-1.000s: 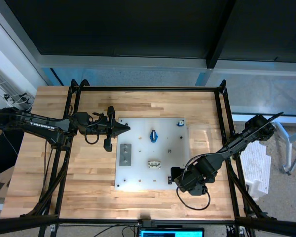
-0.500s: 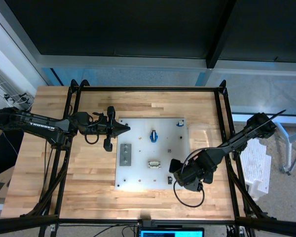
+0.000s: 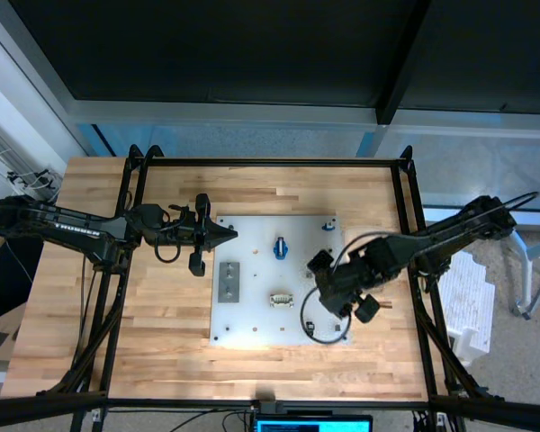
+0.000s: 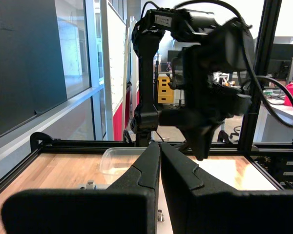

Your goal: Pick the 16mm bar and install on taskboard

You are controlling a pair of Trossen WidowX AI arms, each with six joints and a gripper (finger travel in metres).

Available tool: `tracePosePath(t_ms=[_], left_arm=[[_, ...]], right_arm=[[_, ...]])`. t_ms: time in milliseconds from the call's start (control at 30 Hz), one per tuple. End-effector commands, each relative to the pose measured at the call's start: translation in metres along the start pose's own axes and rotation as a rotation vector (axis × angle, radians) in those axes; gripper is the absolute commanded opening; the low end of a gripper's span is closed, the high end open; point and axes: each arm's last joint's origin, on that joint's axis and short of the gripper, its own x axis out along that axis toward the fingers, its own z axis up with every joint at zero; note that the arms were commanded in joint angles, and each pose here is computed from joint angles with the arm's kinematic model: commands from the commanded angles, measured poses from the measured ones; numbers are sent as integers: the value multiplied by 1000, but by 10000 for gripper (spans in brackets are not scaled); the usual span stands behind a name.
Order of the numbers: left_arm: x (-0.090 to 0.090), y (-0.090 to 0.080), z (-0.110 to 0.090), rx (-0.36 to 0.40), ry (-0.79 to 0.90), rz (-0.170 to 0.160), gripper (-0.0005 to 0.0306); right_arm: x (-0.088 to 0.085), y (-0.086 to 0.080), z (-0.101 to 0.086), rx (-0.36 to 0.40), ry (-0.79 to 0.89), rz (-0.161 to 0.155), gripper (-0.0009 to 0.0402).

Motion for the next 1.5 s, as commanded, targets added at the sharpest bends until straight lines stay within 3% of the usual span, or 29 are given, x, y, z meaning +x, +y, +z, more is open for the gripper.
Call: tracePosePath(t_ms=[33,167,433,600,833,1200,1333,1500], left_arm=[[0,0,0,0,0,0,0],[0,0,0,0,0,0,0],[0,0,0,0,0,0,0],[0,0,0,0,0,0,0],[0,0,0,0,0,0,0],[0,0,0,0,0,0,0],[0,0,0,0,0,0,0],[0,0,0,0,0,0,0]], right_arm=[[-7,-16,-7,110,-40,-41,38],[-18,-35,-17,250,-102,-99,-3],[-36,-67,-24,525,-308,-220,-1],[-46,-82,-26,611,-430,-281,0],[-54,-91,-28,646,-565,-346,0],[-41,-91,-34,663,-789,-422,0],[-36,-90,-39,681,-869,-469,0],[-30,-84,-46,684,-973,-485,0]])
